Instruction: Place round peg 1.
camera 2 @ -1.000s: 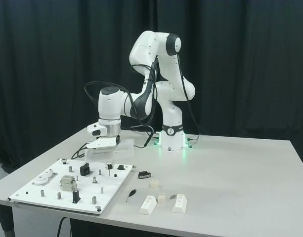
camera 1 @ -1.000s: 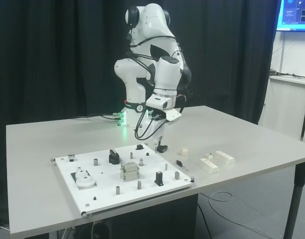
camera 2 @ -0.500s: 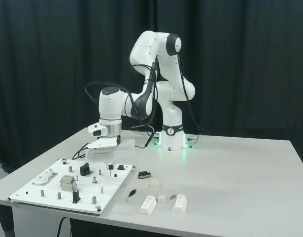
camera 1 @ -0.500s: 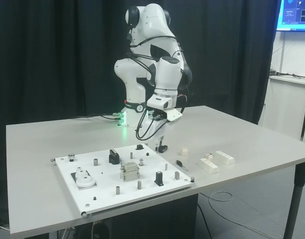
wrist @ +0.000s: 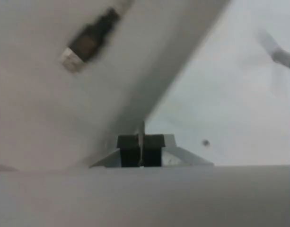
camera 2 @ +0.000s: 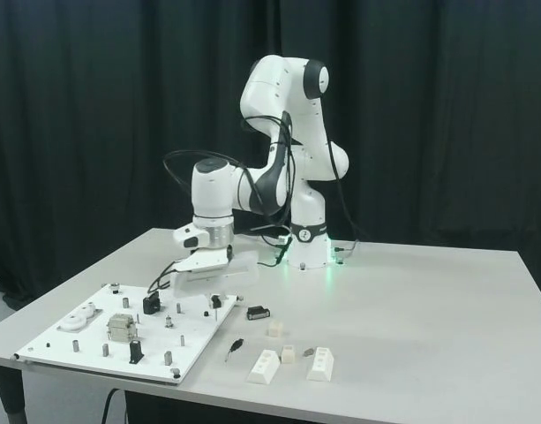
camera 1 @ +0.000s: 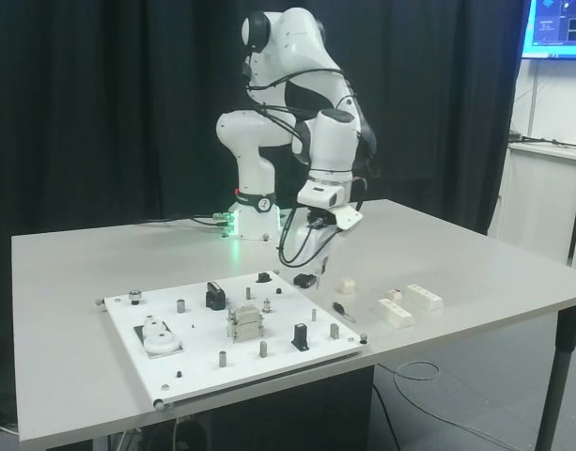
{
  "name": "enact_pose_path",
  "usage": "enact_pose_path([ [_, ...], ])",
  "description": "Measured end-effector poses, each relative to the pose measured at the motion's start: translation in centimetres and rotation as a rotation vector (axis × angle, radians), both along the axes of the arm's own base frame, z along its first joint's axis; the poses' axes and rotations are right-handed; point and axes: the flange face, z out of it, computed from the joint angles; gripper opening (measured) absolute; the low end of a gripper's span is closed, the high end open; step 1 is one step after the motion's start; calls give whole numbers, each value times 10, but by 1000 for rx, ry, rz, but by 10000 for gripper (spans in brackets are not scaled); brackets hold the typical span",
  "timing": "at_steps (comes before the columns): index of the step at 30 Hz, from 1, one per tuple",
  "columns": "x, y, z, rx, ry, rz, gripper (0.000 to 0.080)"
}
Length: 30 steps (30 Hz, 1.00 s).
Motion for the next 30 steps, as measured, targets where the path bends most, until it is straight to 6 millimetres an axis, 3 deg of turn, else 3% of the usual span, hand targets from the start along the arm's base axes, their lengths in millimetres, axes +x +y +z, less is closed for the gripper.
enact_pose_path([
  [16, -8, 60, -6, 9, 21, 53, 15],
  [30, -16, 83, -13, 8, 10, 59, 15],
])
